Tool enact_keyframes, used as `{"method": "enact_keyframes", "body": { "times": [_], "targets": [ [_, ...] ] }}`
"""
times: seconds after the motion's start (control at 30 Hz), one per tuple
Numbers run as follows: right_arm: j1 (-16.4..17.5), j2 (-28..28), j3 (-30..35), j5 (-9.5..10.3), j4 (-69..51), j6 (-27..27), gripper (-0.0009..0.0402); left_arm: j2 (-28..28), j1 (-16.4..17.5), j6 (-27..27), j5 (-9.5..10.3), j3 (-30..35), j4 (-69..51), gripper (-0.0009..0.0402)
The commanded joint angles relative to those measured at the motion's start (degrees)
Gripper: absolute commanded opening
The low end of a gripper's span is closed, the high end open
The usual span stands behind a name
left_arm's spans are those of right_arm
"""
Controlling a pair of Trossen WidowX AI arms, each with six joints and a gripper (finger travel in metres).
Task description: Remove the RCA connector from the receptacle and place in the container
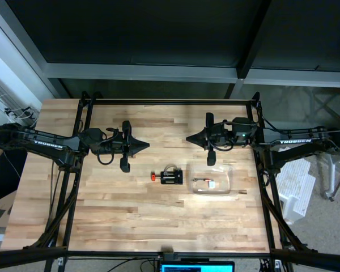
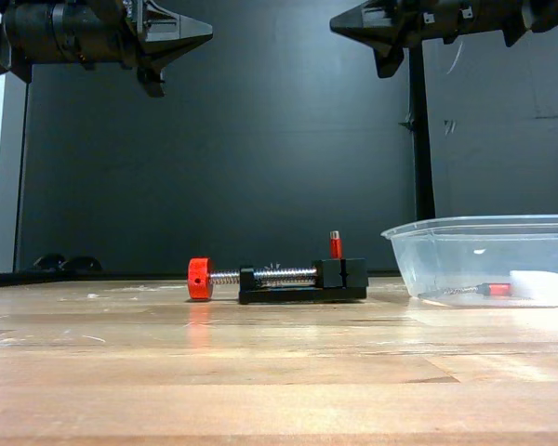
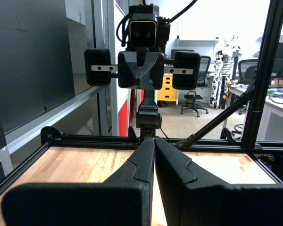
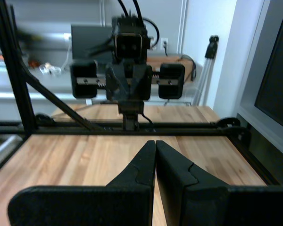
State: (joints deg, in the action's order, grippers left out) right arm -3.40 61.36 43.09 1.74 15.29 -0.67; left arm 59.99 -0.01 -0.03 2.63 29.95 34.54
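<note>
1. The left arm point(image 1: 39, 140) is held stretched out level from the bench's point(image 1: 119, 221) left edge toward the middle, high above the wood.
2. The left gripper point(image 1: 147, 145) is pointed inward at the opposite one. Its fingers point(image 3: 144, 162) are pressed together along their length, with nothing between them.
3. The right arm point(image 1: 294, 141) is held the same way from the right edge, level and well above the bench.
4. The right gripper point(image 1: 187, 139) is pointed inward, its tip near the left gripper's tip but apart from it. Its fingers point(image 4: 148, 162) are likewise closed on each other and empty.
5. Both grippers are set over the bench's far half, well apart from everything lying on it.
6. The receptacle point(image 1: 171, 177) is laid flat near the bench's middle, on the near-edge side of the grippers. Its red-orange end is turned to the left edge, and a small red stub point(image 2: 335, 244) is seen standing upright on its other end.
7. The container point(image 1: 230, 184) is set just beside the receptacle, toward the right edge, and the two are not touching.
8. The connector point(image 1: 202, 181) is found lying flat on the container's floor, out of the receptacle. A white piece point(image 1: 213, 185) is lying just beside it in the container.
</note>
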Motion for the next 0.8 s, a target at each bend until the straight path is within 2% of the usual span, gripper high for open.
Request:
{"method": "enact_keyframes", "body": {
  "times": [0.03, 0.13, 0.23, 0.8],
  "targets": [
    [0.04, -1.31, -1.84, -0.13, 1.95, 0.44, 0.0000, 0.02, 0.00, 0.00, -0.02, 0.00, 0.00, 0.0000],
    [0.11, -2.16, -3.50, 0.09, 3.61, 1.31, 0.0000, 0.02, 0.02, 0.00, -0.02, 0.00, 0.00, 0.0000],
    [0.17, -2.51, -4.70, 1.36, 4.48, 1.90, 0.0000, 0.00, 0.02, 0.00, -0.02, 0.00, 0.00, 0.0000],
    [0.31, -2.89, -8.61, 1.36, 8.48, 1.86, 0.0000, 0.00, 0.02, 0.00, -0.02, 0.00, 0.00, 0.0000]
  ]
}}
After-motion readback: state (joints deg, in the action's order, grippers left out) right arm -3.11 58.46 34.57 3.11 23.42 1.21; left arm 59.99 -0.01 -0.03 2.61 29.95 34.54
